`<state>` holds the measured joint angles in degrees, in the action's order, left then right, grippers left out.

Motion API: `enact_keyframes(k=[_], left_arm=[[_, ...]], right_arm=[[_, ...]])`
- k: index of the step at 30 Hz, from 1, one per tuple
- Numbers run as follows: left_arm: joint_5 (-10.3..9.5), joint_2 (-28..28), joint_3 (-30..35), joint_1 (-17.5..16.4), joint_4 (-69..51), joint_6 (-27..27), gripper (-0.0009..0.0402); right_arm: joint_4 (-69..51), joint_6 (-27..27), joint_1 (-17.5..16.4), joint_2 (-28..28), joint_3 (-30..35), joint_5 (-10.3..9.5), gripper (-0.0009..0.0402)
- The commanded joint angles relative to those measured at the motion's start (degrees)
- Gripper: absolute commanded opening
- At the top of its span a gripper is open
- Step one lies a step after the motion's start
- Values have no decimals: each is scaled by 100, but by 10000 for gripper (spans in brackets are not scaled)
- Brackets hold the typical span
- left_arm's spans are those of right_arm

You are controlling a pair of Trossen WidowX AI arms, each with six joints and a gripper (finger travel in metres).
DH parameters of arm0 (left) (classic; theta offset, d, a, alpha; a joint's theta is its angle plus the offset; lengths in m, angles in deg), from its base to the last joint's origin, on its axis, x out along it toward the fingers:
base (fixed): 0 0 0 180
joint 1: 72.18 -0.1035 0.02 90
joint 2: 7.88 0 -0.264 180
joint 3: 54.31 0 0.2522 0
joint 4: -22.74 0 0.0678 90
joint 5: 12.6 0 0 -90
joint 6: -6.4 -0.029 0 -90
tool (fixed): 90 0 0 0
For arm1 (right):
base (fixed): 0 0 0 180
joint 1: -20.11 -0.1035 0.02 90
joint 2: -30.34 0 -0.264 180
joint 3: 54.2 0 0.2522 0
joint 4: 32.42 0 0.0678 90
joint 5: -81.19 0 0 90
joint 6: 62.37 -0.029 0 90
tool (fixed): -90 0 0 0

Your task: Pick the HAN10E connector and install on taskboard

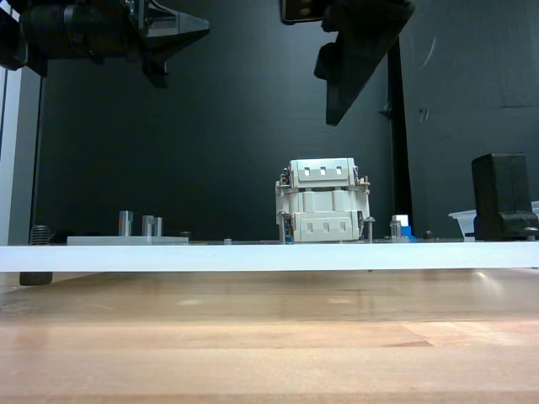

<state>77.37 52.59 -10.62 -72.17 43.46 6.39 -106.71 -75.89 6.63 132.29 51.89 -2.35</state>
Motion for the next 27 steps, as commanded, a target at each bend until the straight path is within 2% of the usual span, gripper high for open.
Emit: enact_keyframes(k=[1,8,16,19,23,27], left_arm=[[2,2,2,-2,0,0,1],[2,2,2,0,2,0,1],[2,2,2,-2,0,0,1],[2,2,2,0,0,0,1],[2,2,2,0,0,0,1],[2,2,2,0,0,0,1]], right_arm=[[284,210,146,-444,-442,0,211],[1156,909,402,-1362,-1268,-26,105],[1770,1314,898,-2328,-2039,-72,-4],[2457,1427,981,-2673,-2365,-116,5],[3335,1462,1137,-3023,-2782,-577,1],[4019,1445,1213,-3298,-3176,-612,0]])
